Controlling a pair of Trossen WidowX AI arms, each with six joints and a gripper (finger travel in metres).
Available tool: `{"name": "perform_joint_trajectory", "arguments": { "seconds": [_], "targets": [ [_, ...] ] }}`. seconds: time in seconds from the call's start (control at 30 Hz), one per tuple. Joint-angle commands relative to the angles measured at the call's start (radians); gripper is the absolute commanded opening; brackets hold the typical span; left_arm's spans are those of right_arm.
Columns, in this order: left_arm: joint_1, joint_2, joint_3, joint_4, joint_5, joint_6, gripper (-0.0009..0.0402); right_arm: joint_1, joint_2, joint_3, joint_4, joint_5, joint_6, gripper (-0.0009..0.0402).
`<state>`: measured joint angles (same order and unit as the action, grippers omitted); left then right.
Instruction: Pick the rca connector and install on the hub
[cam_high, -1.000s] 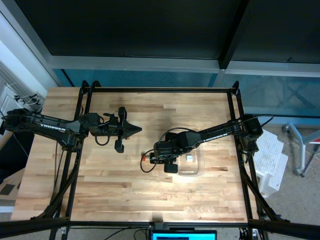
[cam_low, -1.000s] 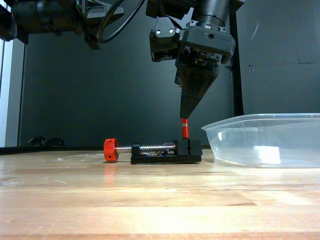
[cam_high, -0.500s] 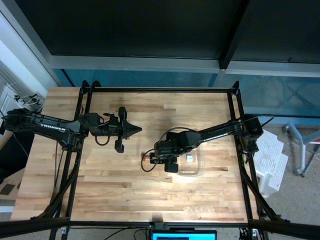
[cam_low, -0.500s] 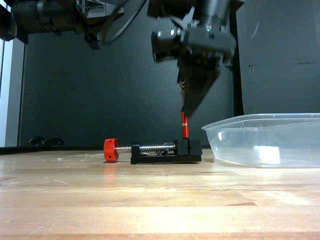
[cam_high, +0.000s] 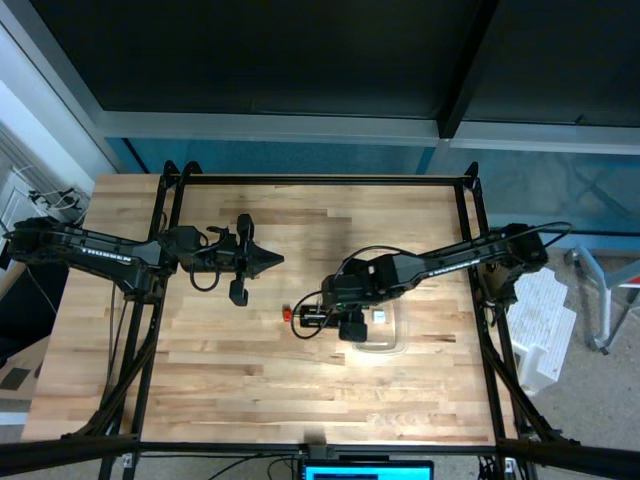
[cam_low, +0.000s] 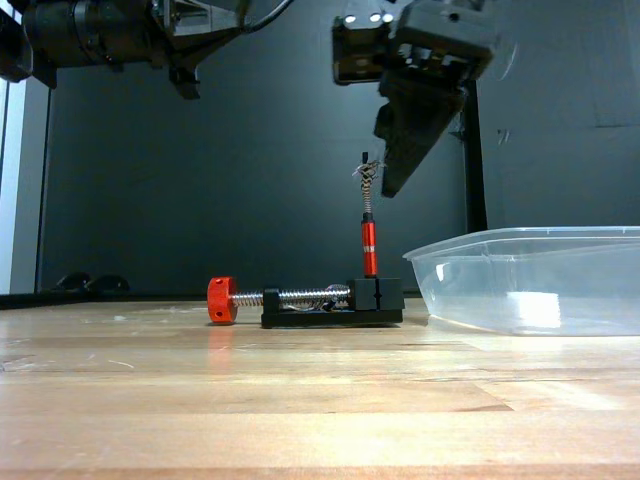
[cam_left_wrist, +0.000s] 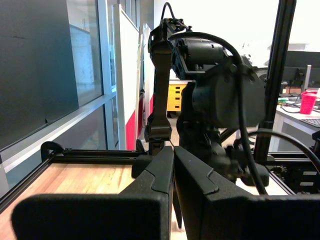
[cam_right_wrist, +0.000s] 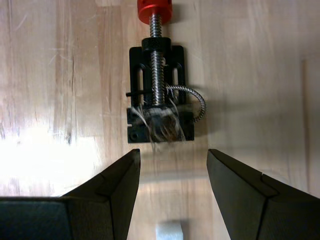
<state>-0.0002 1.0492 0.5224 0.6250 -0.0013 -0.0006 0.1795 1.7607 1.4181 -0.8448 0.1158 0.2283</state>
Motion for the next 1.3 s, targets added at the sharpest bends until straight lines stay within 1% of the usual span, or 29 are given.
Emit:
{"name": "perform_joint_trajectory", "arguments": {
  "seconds": [0.03,0.07,0.23,0.4,0.53,0.73,0.83,0.97,1.1,1.3],
  "targets": [
    [0.000,0.000,0.000,0.001,0.000,0.000,0.0000,0.002,-0.049,-0.060,0.029,0.011,0.000,0.0185],
    [0.000,0.000,0.000,0.000,0.000,0.000,0.0000,0.002,-0.056,-0.075,0.035,0.025,0.000,0.0185],
    [0.000,0.000,0.000,0.001,0.000,0.000,0.0000,0.002,-0.091,-0.105,0.042,0.025,-0.002,0.0182],
    [0.000,0.000,0.000,0.000,0.000,0.000,0.0000,0.002,-0.145,-0.145,0.093,0.024,-0.021,0.0162],
    [0.000,0.000,0.000,0.000,0.000,0.000,0.0000,-0.002,-0.254,-0.229,0.231,0.024,-0.030,0.0130],
    [0.000,0.000,0.000,0.001,0.000,0.000,0.0000,-0.020,-0.448,-0.382,0.496,0.027,-0.064,0.0068],
    [0.000,0.000,0.000,0.001,0.000,0.000,0.0000,-0.036,-0.517,-0.439,0.619,0.027,-0.086,0.0036],
    [0.000,0.000,0.000,0.001,0.000,0.000,0.0000,-0.060,-0.583,-0.497,0.759,0.026,-0.135,-0.0001],
    [0.000,0.000,0.000,0.000,0.000,0.000,0.0000,-0.095,-0.639,-0.564,0.893,0.024,-0.151,0.0005],
    [0.000,0.000,0.000,0.001,0.000,0.000,0.0000,-0.129,-0.698,-0.660,1.097,0.024,-0.159,0.0001]
  ]
}}
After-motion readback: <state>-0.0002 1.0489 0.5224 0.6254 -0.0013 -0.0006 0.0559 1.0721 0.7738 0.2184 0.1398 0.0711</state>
